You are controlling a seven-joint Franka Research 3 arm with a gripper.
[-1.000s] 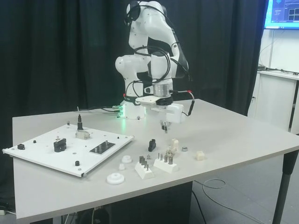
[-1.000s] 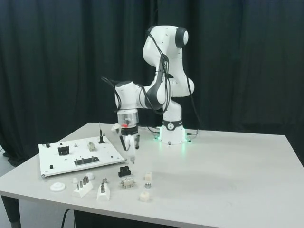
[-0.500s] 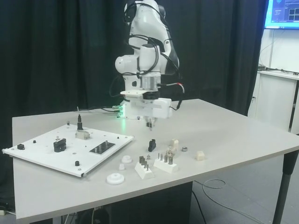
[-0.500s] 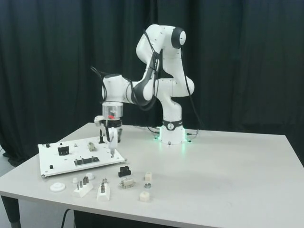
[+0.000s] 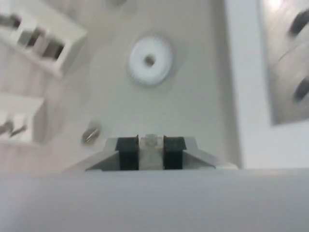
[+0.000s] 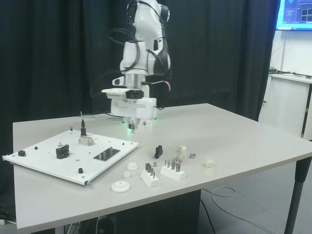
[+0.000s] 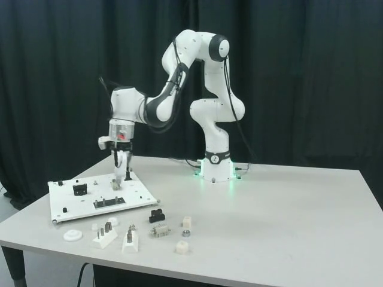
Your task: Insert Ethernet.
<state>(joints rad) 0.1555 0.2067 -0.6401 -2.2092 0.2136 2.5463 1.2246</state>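
Observation:
In the wrist view my gripper is shut on a small pale Ethernet plug, which is pinched between the two black pads. From the room views the gripper hangs a little above the white assembly board, near the board's edge closest to the robot base. A small grey block stands on the board close under the gripper. Below the fingers the wrist view shows a white gear on the table and the board's white edge.
Loose parts lie on the table beside the board: a black connector, a white gear, two white holder blocks with pins and a white cube. A black post stands on the board.
The arm has swung away from the loose parts and across to the board, carrying the gripper with it. The gripper now hangs over the board instead of over the bare table.

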